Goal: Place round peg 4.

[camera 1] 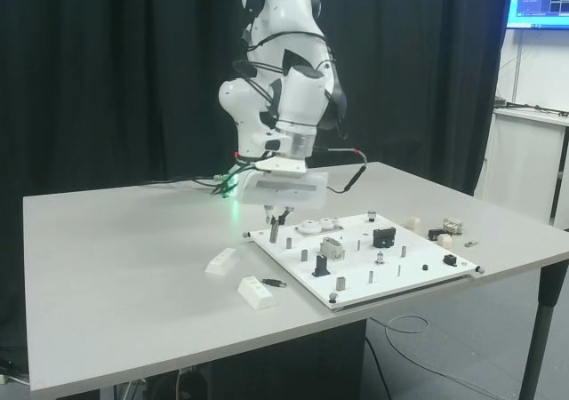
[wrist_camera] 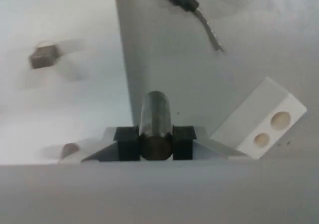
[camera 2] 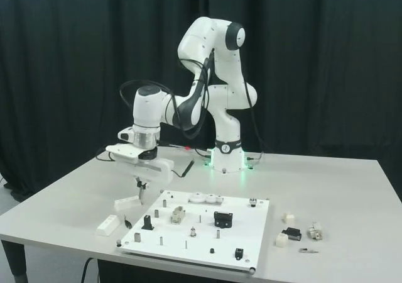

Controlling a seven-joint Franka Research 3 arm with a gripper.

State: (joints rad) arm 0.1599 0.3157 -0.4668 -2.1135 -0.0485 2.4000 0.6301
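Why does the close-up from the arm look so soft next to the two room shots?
Wrist view: the round peg in the gripper is fairly crisp, the white board behind is smeared. Room views: evenly lit, black curtain behind, green glow at the arm's base.

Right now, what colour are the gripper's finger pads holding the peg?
Black pads, clearest in the wrist view, clamped on the peg.

The round peg [wrist_camera: 155, 124], a grey cylinder, hangs seemingly upright over the white board's [camera 1: 356, 262] corner.

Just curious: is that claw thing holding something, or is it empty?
Holding. The gripper is shut on a round peg, clamped between its black fingers.
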